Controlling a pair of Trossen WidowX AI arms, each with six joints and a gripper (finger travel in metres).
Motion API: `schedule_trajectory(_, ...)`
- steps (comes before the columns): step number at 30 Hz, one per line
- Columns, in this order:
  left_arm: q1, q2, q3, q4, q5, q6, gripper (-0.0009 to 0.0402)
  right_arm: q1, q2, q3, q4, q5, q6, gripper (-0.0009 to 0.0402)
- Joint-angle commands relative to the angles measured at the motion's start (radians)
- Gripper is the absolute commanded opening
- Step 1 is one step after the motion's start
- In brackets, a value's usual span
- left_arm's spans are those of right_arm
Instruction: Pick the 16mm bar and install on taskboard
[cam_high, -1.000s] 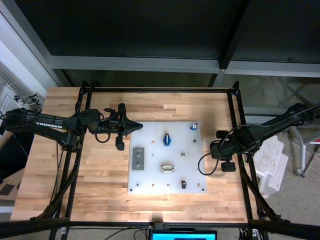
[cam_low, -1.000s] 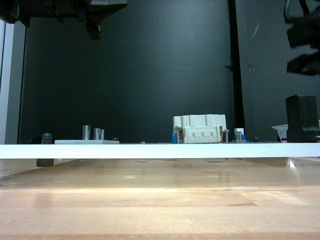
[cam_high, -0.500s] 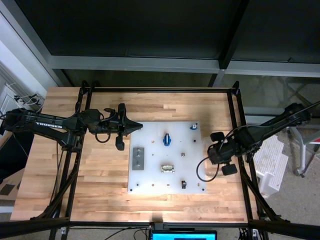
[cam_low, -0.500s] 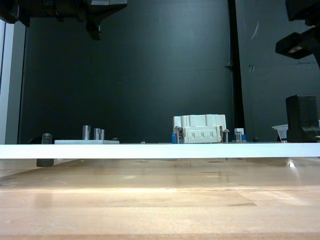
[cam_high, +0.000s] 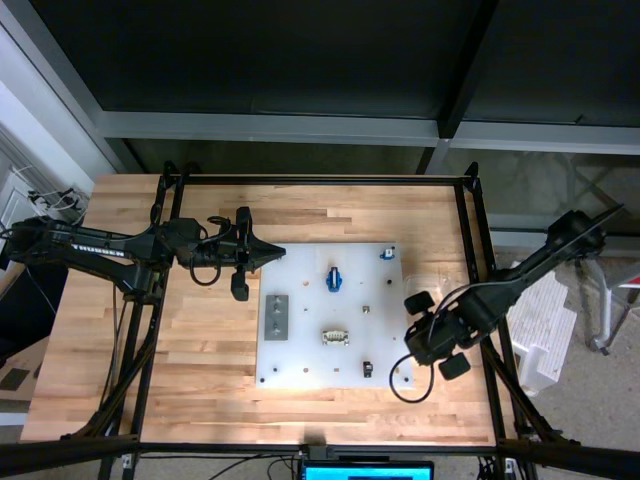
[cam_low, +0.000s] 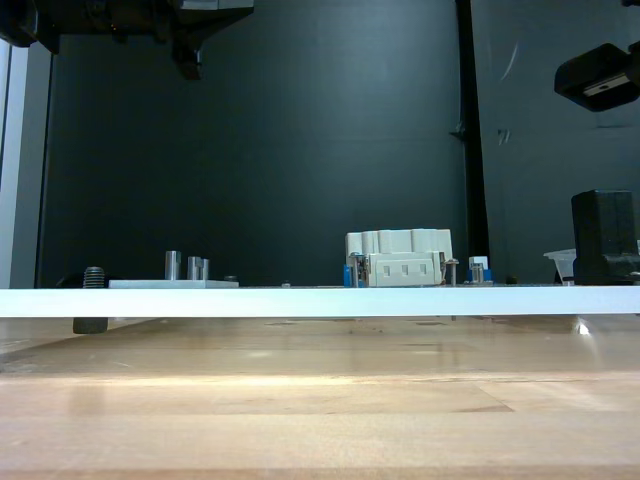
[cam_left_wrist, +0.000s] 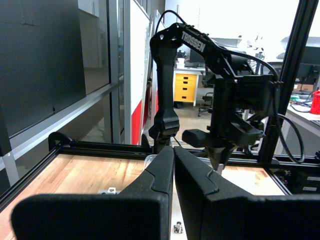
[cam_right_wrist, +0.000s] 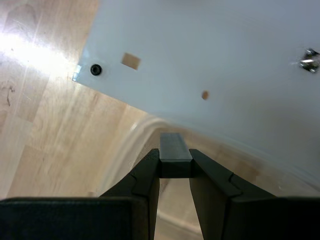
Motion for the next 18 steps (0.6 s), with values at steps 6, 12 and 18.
schedule_trajectory(6,0.0,0.0,0.0,0.0,0.0,0.0,0.0,0.025,0.098,0.095,-0.002,0.0,0.002,0.0007)
schedule_trajectory(12,0.0,0.0,0.0,0.0,0.0,0.0,0.0,0.037,0.151,0.136,-0.001,0.001,0.001,0.0007)
schedule_trajectory(18,0.0,0.0,0.0,0.0,0.0,0.0,0.0,0.051,0.182,0.154,0.005,0.001,-0.002,0.0007)
